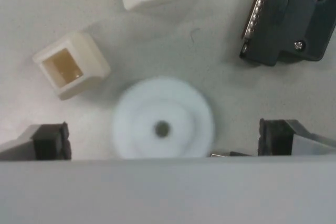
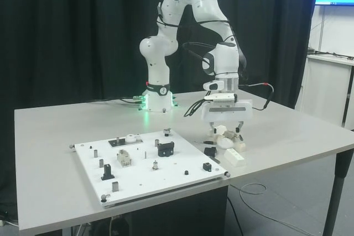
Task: Remove medium gear.
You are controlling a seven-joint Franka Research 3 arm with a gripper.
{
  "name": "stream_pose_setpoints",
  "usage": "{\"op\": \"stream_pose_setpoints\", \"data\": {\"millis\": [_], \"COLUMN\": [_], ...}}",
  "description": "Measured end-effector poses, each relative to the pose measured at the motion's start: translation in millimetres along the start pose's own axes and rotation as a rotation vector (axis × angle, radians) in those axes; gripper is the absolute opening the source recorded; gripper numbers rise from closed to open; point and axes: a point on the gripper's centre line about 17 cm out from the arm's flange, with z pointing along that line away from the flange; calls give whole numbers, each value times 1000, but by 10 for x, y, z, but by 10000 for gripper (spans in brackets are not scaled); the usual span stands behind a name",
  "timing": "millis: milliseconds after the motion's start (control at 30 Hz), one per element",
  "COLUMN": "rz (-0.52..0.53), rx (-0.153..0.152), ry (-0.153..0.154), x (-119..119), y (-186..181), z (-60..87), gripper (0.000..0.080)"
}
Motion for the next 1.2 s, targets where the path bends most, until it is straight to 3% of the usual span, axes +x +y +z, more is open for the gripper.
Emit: {"op": "stream_pose_setpoints", "data": {"millis": [1200], "rz": [28], "rx": [2], "ry": [12], "x": [45], "y": [-5], "z": [-11], "gripper": [800]}}
